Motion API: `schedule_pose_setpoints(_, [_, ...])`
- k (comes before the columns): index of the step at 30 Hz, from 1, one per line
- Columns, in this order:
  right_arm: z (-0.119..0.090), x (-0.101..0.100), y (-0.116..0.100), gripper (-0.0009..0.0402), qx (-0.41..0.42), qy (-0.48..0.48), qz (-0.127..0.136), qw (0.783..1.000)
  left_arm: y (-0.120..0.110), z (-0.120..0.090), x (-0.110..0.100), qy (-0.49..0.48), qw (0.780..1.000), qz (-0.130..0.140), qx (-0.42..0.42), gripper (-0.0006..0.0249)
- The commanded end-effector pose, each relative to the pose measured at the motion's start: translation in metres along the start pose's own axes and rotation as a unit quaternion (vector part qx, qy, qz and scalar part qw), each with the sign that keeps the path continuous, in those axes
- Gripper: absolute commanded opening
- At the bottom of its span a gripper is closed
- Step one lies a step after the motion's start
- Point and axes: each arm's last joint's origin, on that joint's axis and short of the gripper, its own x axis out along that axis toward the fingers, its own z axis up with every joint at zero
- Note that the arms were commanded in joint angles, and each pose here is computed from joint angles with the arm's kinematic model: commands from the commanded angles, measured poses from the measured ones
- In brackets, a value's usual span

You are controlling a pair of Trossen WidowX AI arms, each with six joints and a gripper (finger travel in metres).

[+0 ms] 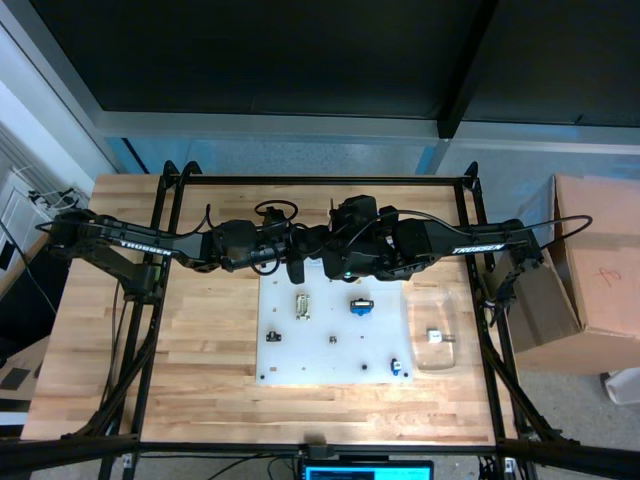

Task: Pick the RJ45 connector and install on the taskboard

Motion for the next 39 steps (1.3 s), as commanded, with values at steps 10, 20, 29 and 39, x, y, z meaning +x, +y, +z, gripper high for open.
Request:
schedule_pose_setpoints(10, [0.002, -0.002, -0.001, 0.0053, 0.004, -0.001, 0.004, 1.000, 0.000, 0.000, 0.000, 0.001, 1.000, 0.000, 0.000, 0.0013])
schedule_pose_setpoints(20, [0.011, -0.032, -0.022, 0.0225, -0.129, 0.039, 0.023, 0.991, 0.000, 0.000, 0.000, 0.002, 1.000, 0.001, 0.006, 0.0007])
schedule_pose_setpoints(29, [0.024, -0.057, -0.048, 0.0276, -0.306, 0.193, 0.153, 0.920, -0.004, -0.003, 0.000, 0.034, 0.993, -0.079, 0.084, 0.0008])
schedule_pose_setpoints(39, [0.048, -0.058, -0.052, 0.0264, -0.334, 0.203, 0.304, 0.869, -0.009, -0.005, -0.002, 0.057, 0.975, -0.164, 0.141, 0.0008])
